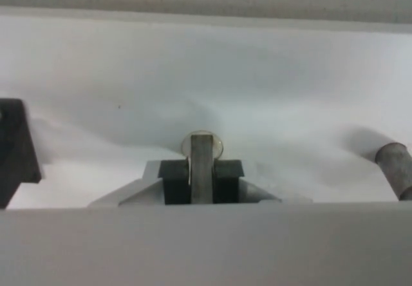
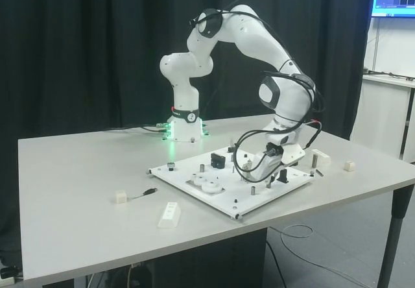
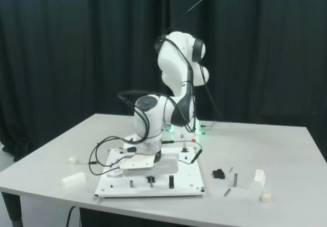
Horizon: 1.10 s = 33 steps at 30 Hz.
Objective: Remove square peg 3.
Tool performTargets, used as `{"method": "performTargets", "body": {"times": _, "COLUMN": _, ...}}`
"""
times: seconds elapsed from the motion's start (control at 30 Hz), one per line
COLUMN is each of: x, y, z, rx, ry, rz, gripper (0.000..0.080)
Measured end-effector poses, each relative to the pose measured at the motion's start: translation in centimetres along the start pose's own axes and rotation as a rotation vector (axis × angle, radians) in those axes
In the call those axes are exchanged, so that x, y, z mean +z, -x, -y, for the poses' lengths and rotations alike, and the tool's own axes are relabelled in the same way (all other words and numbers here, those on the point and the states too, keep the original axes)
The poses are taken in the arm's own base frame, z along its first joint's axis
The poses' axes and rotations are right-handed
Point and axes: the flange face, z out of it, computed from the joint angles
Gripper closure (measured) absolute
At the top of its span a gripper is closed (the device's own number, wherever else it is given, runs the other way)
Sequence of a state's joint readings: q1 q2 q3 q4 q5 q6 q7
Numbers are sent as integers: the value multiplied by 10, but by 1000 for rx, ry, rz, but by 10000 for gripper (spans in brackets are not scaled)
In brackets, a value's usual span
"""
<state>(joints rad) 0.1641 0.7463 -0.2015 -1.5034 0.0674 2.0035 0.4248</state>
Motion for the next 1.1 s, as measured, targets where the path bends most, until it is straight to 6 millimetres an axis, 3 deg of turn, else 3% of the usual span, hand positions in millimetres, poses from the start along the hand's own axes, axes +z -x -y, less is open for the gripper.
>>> {"method": "performTargets", "body": {"times": 0.6, "x": -2, "y": -3, "z": 3, "rx": 9, "ry": 26, "rz": 23, "gripper": 726}}
{"method": "performTargets", "body": {"times": 1.1, "x": -29, "y": -3, "z": 4, "rx": 13, "ry": 51, "rz": 55, "gripper": 726}}
